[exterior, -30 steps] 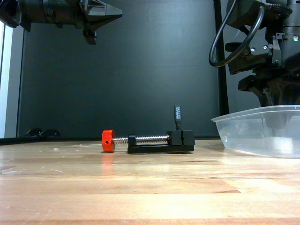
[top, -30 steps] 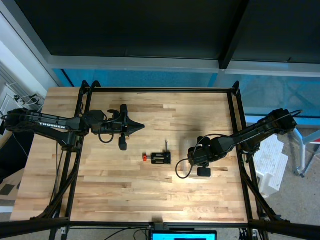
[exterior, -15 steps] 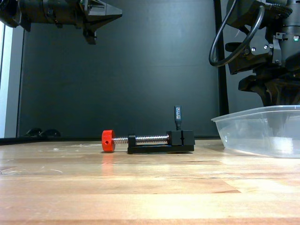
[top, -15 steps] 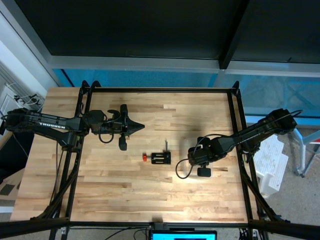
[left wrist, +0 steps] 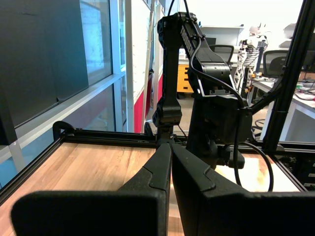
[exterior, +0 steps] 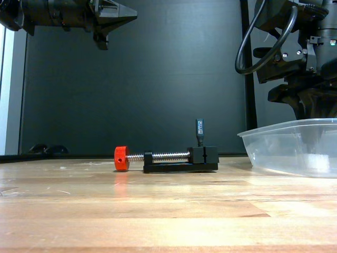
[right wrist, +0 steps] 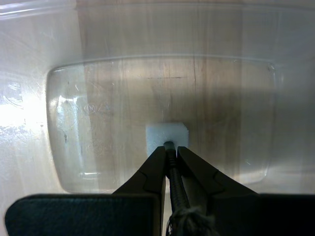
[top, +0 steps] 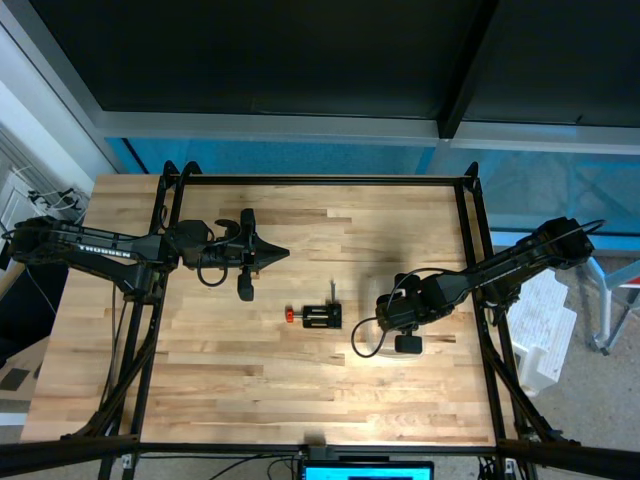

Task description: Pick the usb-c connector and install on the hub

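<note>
Presently right gripper (right wrist: 170,147) pinches one usb-c connector (right wrist: 170,163) inside tray (exterior: 274,143); left gripper (left wrist: 171,145) hovers closed.

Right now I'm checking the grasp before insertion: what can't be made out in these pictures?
- Right wrist view: the right claw, down in the clear tray, is shut on what seems the usb-c connector; its fingers hide most of it.
- Low view: the hub's socket is too small to see.
- Left wrist view: past the shut left claw, parked high, neither shows.

left end effector (top: 280,253) — open air | right end effector (right wrist: 169,148) — tray (exterior: 279,150) walls around
</note>
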Available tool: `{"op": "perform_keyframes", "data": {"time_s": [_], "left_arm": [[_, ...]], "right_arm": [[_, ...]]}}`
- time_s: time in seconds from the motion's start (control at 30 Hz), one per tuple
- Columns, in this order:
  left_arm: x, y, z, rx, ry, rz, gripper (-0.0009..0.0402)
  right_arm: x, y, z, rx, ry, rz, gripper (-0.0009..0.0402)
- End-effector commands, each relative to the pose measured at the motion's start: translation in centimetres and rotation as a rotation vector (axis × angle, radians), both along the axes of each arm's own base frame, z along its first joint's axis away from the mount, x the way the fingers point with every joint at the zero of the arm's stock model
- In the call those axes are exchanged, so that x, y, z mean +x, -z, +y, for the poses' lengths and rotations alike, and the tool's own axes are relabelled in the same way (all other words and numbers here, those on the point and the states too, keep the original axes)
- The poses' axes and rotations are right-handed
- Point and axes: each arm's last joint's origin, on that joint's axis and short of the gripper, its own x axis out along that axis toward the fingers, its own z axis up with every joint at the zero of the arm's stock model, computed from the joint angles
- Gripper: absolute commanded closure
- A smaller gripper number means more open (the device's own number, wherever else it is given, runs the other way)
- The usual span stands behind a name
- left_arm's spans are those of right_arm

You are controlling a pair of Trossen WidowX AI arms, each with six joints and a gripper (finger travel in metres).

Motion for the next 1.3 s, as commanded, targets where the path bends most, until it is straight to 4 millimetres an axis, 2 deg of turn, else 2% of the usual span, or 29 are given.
{"op": "perform_keyframes", "data": {"time_s": [0.03,0.37,1.17,1.3], "left_arm": [[0.0,0.0,0.0,0.0,0.0,0.0,0.0393],[0.0,0.0,0.0,0.0,0.0,0.0,0.0393],[0.0,0.0,0.0,0.0,0.0,0.0,0.0393],[0.0,0.0,0.0,0.0,0.0,0.0,0.0393]], "right_arm": [[-0.1,-0.2,0.0,0.002,0.0,-0.007,0.0393],[-0.3,-1.9,-0.2,0.003,0.001,-0.012,0.0393],[-1.5,-9.6,-1.1,0.004,-0.02,-0.072,0.0393],[-1.4,-10.2,-1.1,0.01,-0.02,-0.09,0.0393]]}}
